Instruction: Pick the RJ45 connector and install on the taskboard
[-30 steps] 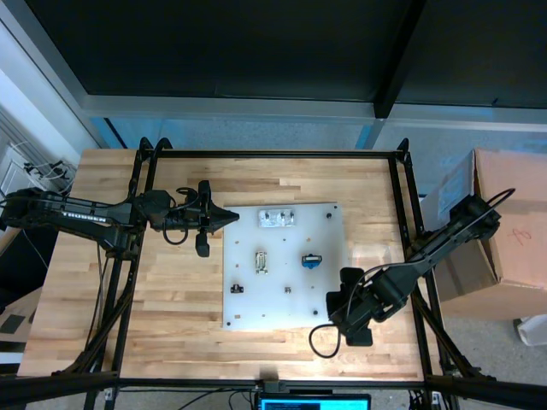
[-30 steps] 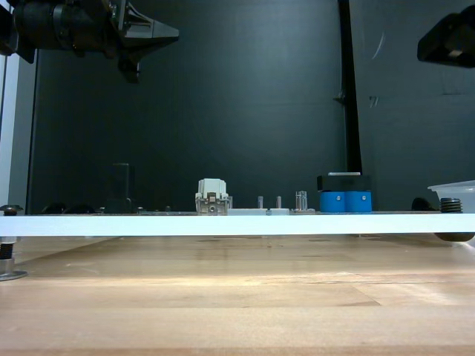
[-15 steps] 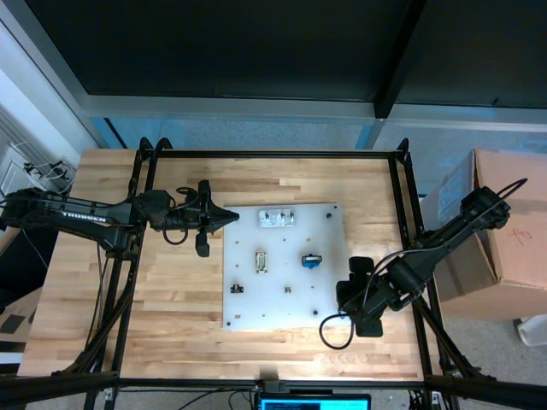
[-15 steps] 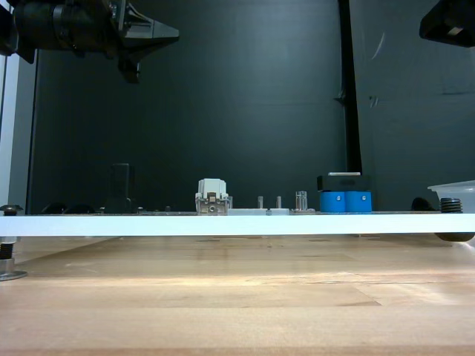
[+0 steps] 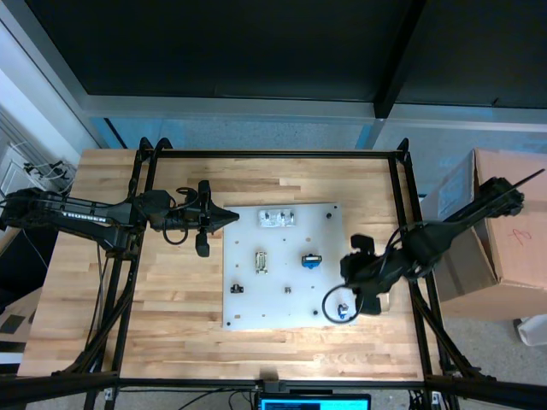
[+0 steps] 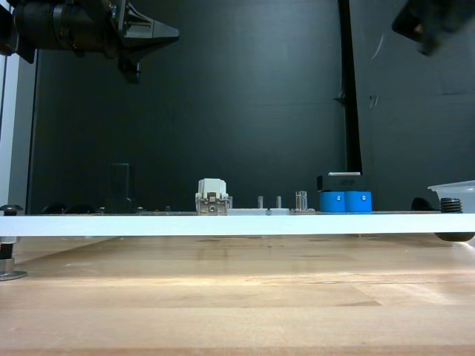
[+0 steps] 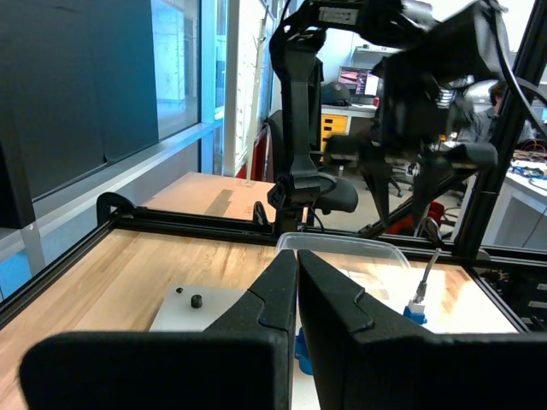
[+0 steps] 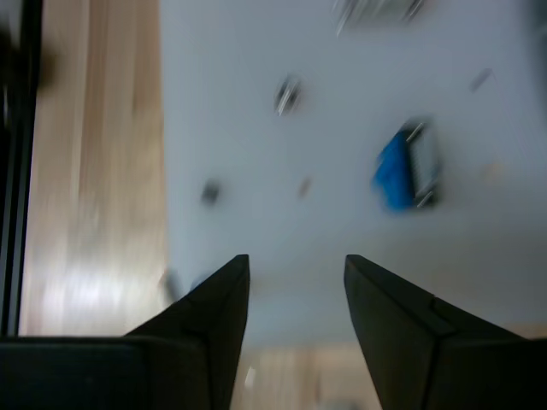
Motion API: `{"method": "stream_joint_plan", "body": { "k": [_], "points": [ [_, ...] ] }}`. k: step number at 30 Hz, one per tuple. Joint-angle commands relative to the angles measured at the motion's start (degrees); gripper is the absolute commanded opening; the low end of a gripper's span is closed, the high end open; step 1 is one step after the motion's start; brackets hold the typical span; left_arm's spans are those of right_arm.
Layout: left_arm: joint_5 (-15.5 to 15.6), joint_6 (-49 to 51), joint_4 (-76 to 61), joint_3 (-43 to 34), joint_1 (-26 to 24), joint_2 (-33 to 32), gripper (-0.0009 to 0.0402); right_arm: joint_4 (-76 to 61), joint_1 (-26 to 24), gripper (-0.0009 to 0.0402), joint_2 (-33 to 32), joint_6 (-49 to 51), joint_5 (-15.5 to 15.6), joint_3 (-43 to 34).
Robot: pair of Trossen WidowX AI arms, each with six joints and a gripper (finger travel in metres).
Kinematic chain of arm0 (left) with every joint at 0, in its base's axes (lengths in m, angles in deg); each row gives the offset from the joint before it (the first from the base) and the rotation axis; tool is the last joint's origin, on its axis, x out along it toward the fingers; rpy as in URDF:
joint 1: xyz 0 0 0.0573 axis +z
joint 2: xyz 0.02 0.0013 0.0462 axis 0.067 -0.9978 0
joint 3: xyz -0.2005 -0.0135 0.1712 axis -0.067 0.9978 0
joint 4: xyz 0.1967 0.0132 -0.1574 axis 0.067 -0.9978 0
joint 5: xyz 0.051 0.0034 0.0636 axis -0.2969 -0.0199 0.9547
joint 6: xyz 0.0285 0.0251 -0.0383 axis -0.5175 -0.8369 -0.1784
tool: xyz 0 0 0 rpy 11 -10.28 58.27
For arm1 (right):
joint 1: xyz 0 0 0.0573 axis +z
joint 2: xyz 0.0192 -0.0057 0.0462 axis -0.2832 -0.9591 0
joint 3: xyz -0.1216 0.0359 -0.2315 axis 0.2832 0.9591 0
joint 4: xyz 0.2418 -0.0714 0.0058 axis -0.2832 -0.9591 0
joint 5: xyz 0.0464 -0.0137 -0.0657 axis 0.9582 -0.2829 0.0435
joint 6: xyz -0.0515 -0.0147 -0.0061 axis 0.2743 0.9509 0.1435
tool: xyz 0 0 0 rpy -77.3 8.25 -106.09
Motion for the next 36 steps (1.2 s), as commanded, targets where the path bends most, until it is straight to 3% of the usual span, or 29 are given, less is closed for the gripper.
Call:
{"method": "stream_joint_plan", "body": {
  "k": [1,11,14,17,20,25,30,36],
  "points": [
    [-0.02,0.0,0.0,-0.02,0.0,-0.02,0.0,6.58,-1.95,0.0112,5.62,3.56,-3.8,3.89],
    [-0.02,0.0,-0.02,-0.02,0.0,-0.02,0.0,32.68,-14.4,-0.0003,21.24,16.31,-2.99,21.05],
    [-0.02,0.0,0.0,-0.02,-0.02,-0.02,0.0,41.2,-19.54,0.0005,23.12,20.26,1.57,24.61],
    [-0.02,-0.02,0.0,-0.02,0.0,-0.02,0.0,49.31,-25.49,0.0,23.45,22.91,9.14,27.47],
    [-0.02,0.0,0.0,-0.02,-0.02,-0.02,0.0,55.84,-30.82,-0.0001,23.37,24.83,14.71,29.79],
    [-0.02,0.0,-0.02,-0.02,0.0,-0.02,0.0,65.44,-36.48,0.0,23.39,25.83,20.31,33.59],
    [-0.02,-0.02,0.0,-0.02,0.0,-0.02,0.0,75.54,-37.73,0.0,23.39,25.75,20.63,38.32],
    [-0.02,0.0,0.0,-0.02,0.0,-0.02,0.0,76.28,-37.77,0.0,23.32,25.66,20.52,40.09]
  ]
}}
